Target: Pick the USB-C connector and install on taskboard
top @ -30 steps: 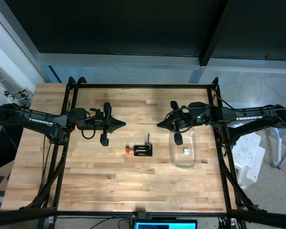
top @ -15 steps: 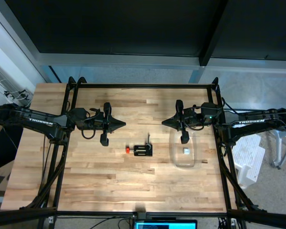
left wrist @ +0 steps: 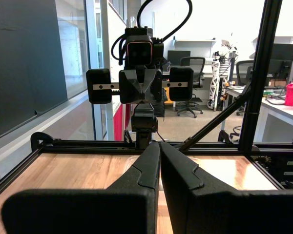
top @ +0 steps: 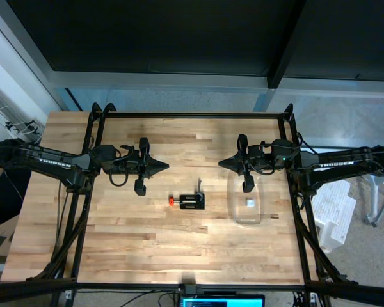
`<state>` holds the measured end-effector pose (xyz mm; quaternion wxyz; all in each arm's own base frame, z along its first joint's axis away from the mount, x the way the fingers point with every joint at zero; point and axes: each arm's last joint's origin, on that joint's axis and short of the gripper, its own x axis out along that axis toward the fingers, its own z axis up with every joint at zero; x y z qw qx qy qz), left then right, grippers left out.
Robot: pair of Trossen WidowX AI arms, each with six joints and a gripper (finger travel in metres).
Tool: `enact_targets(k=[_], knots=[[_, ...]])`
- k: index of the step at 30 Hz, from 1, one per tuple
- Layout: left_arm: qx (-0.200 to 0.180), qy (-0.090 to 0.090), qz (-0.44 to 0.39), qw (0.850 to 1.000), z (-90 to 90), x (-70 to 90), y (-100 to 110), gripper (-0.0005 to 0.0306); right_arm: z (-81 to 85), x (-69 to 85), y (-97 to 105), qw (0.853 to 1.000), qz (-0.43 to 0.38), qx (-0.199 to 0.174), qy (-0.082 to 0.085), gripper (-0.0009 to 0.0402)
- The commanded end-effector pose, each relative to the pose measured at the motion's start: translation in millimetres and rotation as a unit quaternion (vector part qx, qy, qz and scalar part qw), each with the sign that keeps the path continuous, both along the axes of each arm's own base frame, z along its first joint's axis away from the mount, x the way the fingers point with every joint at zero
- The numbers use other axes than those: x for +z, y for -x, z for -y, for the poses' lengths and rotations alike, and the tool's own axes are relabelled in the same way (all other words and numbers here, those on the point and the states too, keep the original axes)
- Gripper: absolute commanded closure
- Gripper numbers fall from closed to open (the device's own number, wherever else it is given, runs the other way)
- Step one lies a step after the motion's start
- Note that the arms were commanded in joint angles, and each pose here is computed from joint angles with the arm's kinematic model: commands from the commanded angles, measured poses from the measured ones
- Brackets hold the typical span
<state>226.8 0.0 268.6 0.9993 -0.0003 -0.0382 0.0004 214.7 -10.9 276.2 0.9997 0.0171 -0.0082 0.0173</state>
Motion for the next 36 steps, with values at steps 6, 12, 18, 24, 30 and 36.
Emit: enact_targets(k=[6,12,18,24,30,36], knots=[[0.0,0.0,0.0,1.0,0.0,-0.1,-0.1,0.03,-0.1,-0.6,-0.3,1.0,-0.002,0.0,0.0,0.0393],[0.0,0.0,0.0,1.0,0.0,-0.1,-0.1,0.03,-0.1,-0.9,-0.3,1.0,-0.004,0.0,0.0,0.0393],[0.0,0.0,0.0,1.0,0.0,-0.1,-0.1,0.03,-0.1,-2.2,-0.3,1.0,-0.011,0.0,-0.001,0.0393],[0.0,0.0,0.0,1.0,0.0,0.0,0.0,0.03,-0.1,-2.1,-0.3,1.0,-0.01,0.0,-0.001,0.0393],[0.0,0.0,0.0,1.0,-0.1,0.0,0.0,0.03,-0.1,-1.7,-0.3,1.0,-0.008,0.0,-0.001,0.0393],[0.0,0.0,0.0,1.0,-0.1,-0.1,-0.1,0.03,-0.1,1.0,-0.4,1.0,0.001,0.0,0.0,0.0393]])
